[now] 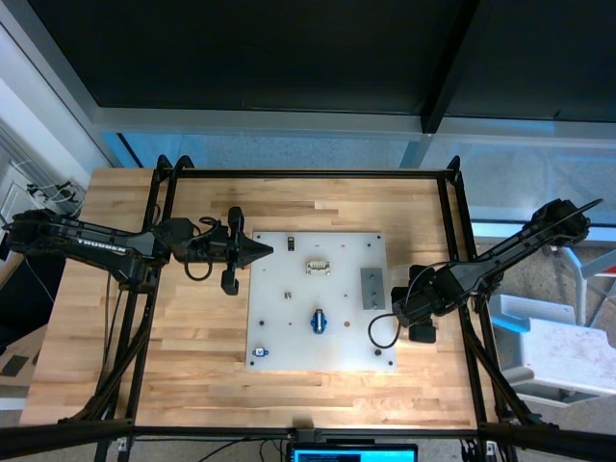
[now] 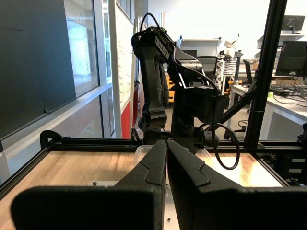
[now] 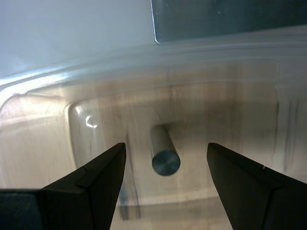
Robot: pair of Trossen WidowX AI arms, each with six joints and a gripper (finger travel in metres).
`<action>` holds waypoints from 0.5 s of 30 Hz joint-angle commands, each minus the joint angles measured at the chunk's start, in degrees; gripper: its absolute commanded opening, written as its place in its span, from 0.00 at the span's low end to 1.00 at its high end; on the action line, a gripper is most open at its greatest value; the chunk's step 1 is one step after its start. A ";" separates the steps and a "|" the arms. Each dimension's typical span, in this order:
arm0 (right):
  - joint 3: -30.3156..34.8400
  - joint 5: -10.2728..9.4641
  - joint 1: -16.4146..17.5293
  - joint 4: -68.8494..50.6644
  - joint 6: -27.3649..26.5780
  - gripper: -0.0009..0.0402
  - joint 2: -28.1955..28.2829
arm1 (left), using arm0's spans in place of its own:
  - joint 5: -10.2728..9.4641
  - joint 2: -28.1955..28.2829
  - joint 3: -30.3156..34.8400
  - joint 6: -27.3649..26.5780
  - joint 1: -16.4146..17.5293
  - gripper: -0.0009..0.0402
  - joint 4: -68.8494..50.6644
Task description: Pick the 16mm cylinder and place it in the taskboard
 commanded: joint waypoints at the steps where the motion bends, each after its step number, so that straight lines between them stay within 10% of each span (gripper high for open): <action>1: -0.72 -0.09 0.02 0.87 0.28 0.60 0.00 | 0.00 0.02 0.02 0.02 0.00 0.02 0.00; 15: -2.32 -0.42 0.02 2.19 0.46 0.60 0.00 | 0.00 0.02 0.02 0.02 0.02 0.02 0.00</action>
